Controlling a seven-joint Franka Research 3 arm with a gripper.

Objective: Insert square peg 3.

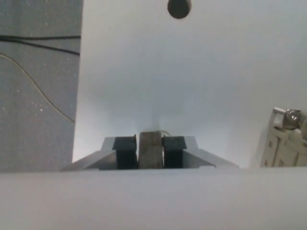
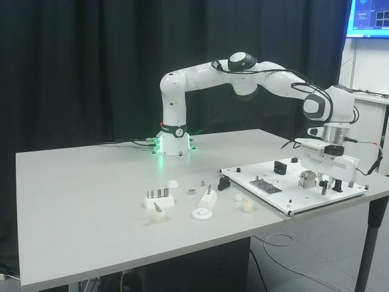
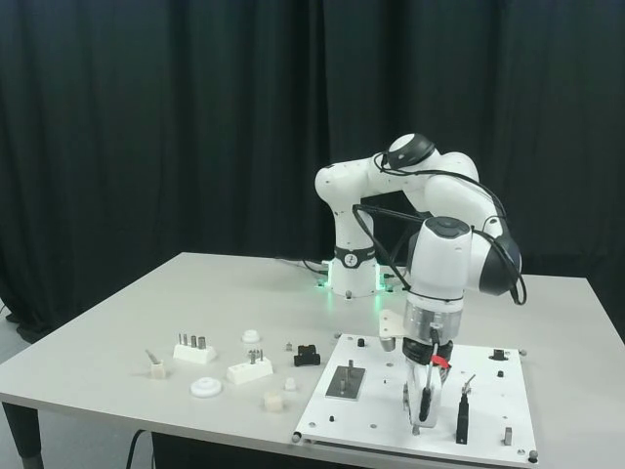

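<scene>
Clamped on square peg 3 [image 1: 150,149] — gripper [image 1: 150,153] with black fingertips [image 1: 125,151] pressed against either side of it, peg upright between them in the wrist view. Hanging low over white board [image 1: 192,86], peg tip close to the surface; contact with the board impossible to judge. Small dark round hole [image 1: 179,8] well ahead of the fingers on that board, a metal-topped fixture [image 1: 287,129] off to one side. Seen from the first room view: gripper [image 2: 328,181] at the far end of the outstretched white arm [image 2: 243,70], above the board [image 2: 292,204] at the table's edge. Well away from the hand, on grey table [image 2: 79,182] — a white peg holder [image 2: 159,198] with upright pins, a white disc [image 2: 202,213], a few small white blocks. From the second room view: gripper [image 3: 422,401] pointing straight down near the board's front edge, a black upright piece [image 3: 462,415] just beside it.
</scene>
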